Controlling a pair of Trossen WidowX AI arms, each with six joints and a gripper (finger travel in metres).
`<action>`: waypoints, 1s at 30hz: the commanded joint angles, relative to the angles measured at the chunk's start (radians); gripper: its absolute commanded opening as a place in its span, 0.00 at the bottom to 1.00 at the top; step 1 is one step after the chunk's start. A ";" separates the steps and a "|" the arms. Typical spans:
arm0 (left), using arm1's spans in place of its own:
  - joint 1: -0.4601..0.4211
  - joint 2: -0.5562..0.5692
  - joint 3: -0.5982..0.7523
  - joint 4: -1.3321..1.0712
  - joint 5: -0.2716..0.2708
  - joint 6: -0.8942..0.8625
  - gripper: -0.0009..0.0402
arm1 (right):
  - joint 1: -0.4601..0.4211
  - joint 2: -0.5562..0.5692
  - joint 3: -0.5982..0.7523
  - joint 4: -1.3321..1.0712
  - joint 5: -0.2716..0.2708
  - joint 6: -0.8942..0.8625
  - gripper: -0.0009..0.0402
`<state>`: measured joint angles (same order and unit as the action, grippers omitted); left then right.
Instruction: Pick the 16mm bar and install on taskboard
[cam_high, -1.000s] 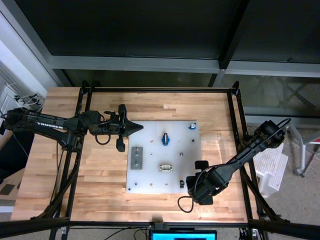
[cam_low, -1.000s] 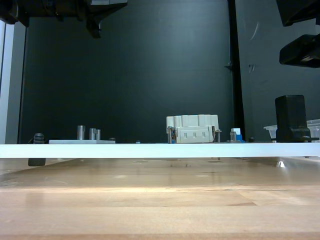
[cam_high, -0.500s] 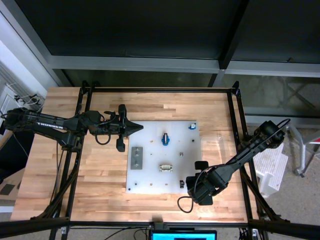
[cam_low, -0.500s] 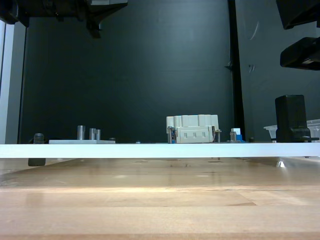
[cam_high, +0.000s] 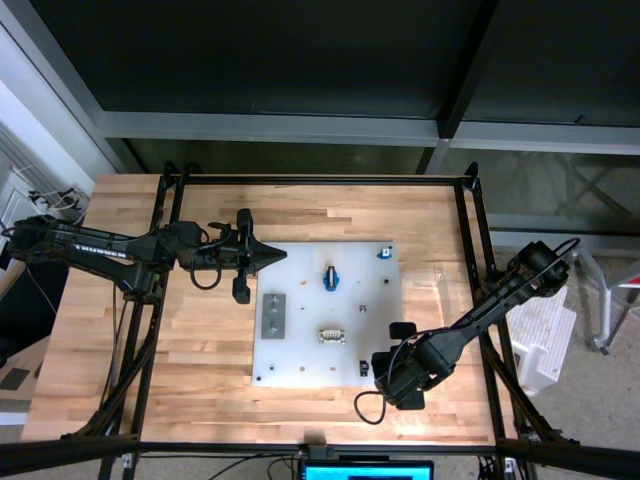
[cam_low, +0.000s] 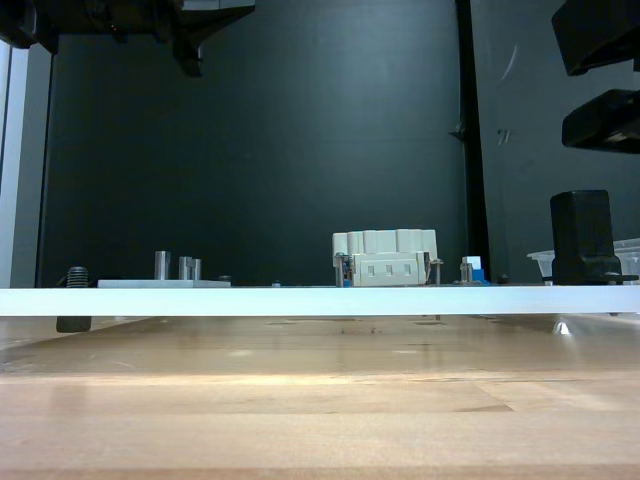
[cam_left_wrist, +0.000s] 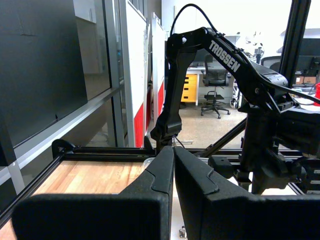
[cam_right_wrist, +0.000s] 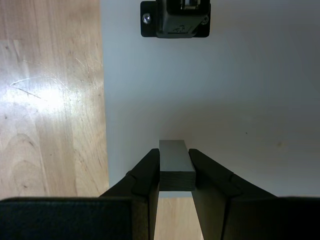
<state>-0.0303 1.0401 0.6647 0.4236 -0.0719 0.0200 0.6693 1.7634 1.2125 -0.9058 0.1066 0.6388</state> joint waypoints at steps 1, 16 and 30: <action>0.000 0.000 0.000 0.000 0.000 0.000 0.02 | 0.000 0.000 -0.013 0.008 -0.001 -0.001 0.02; 0.000 0.000 0.000 0.000 0.000 0.000 0.02 | 0.000 0.000 -0.046 0.059 -0.002 -0.001 0.10; 0.000 0.000 0.000 0.000 0.000 0.000 0.02 | 0.000 -0.023 -0.046 0.059 -0.002 -0.004 0.48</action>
<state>-0.0303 1.0405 0.6647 0.4240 -0.0719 0.0204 0.6697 1.7473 1.1656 -0.8486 0.1020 0.6376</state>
